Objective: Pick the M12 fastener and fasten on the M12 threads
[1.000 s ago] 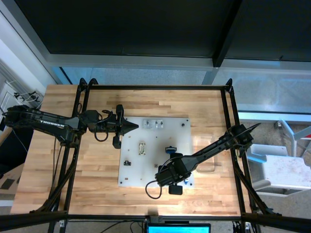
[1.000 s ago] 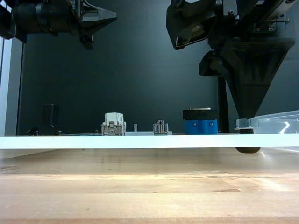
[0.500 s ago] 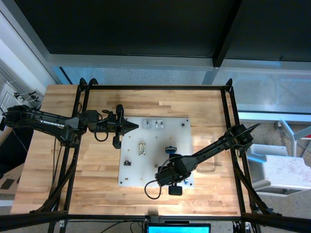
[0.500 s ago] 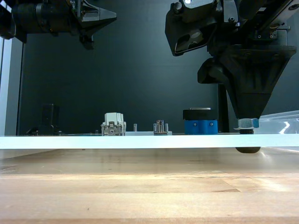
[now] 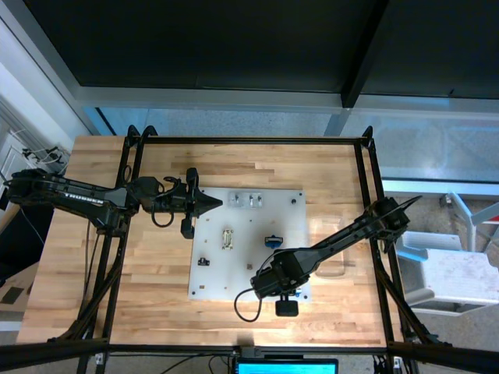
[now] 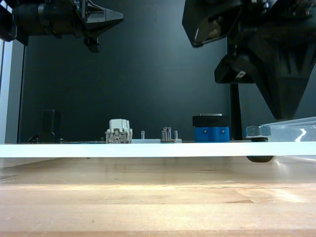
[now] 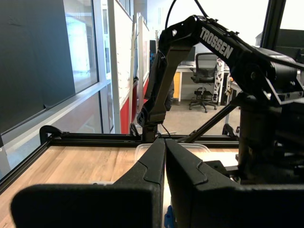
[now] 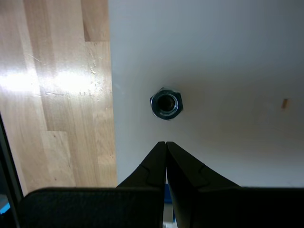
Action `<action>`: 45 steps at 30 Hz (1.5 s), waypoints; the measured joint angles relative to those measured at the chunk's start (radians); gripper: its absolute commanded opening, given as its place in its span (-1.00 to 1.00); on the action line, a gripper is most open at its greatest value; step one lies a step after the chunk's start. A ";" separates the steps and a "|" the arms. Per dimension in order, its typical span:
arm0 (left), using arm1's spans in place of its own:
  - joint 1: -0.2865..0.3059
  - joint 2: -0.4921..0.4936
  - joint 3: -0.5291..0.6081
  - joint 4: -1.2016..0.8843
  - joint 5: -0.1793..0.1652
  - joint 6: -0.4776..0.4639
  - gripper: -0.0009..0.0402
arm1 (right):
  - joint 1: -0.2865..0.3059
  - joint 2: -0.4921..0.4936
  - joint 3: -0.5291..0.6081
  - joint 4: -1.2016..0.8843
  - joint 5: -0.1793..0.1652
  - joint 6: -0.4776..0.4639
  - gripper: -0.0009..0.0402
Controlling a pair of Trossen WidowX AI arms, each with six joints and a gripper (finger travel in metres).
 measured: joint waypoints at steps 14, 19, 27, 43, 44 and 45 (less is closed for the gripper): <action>0.000 0.000 0.000 0.000 0.000 0.000 -0.96 | -0.002 0.005 -0.016 0.035 0.097 0.042 -0.96; 0.000 0.000 0.000 -0.002 0.000 0.000 -0.96 | -0.002 0.006 -0.018 0.053 0.098 0.060 -0.96; 0.000 0.000 0.000 -0.002 0.000 0.000 -0.96 | -0.003 0.033 -0.019 0.078 0.090 0.072 -0.96; 0.000 0.000 0.000 -0.002 0.000 0.000 -0.96 | -0.002 -0.010 -0.016 0.022 0.019 0.039 -0.96; 0.000 0.000 0.000 -0.002 0.000 0.000 -0.96 | -0.002 -0.010 -0.016 0.022 0.040 0.057 -0.96; 0.000 0.000 0.000 -0.002 0.000 0.000 -0.96 | -0.002 -0.010 -0.016 0.023 0.059 0.067 -0.96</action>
